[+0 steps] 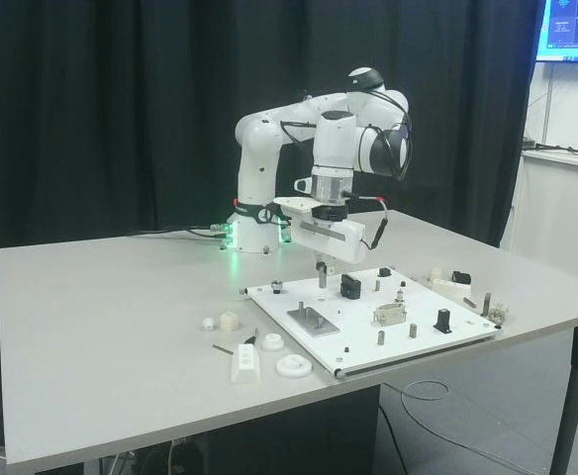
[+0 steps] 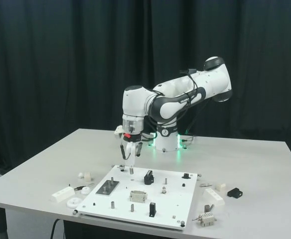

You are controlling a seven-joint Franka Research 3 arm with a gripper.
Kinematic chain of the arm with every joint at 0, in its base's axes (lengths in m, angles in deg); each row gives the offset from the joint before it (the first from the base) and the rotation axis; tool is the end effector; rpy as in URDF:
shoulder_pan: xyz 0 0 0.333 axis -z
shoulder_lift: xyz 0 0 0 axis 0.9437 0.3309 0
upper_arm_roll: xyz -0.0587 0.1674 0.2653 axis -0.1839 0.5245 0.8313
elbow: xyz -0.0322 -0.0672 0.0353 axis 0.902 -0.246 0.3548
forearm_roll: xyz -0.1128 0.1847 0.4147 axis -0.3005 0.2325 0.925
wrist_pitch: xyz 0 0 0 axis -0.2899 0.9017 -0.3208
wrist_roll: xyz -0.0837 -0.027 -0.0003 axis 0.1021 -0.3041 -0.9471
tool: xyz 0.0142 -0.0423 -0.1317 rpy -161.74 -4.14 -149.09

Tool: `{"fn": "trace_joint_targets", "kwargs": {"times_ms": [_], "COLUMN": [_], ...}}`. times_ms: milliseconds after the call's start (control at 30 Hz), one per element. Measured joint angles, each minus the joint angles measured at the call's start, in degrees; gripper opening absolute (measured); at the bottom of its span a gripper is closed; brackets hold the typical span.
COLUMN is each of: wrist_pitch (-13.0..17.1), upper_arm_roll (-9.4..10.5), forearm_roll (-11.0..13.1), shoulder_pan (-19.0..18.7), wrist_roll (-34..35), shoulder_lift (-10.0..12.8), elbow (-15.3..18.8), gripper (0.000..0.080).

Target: Place round peg 4.

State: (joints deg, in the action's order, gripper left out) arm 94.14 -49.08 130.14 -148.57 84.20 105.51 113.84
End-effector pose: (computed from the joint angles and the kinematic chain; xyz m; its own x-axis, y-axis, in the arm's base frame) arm 0.5368 -0.1110 0.2103 -0.5528 -0.8330 0.0243 -0.8329 0.5512 -0.0496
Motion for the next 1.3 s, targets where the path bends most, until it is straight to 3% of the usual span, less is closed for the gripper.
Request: {"fn": "trace_joint_targets", "kwargs": {"times_ms": [1300], "wrist_pitch": [0.3], "upper_arm_roll": [-1.15], "forearm_roll": [-1.5], "shoulder_pan": [0.0], "wrist_roll": [-0.1], "shoulder_lift": [0.0], "elbow": [-0.1], "gripper": [0.0149]}}
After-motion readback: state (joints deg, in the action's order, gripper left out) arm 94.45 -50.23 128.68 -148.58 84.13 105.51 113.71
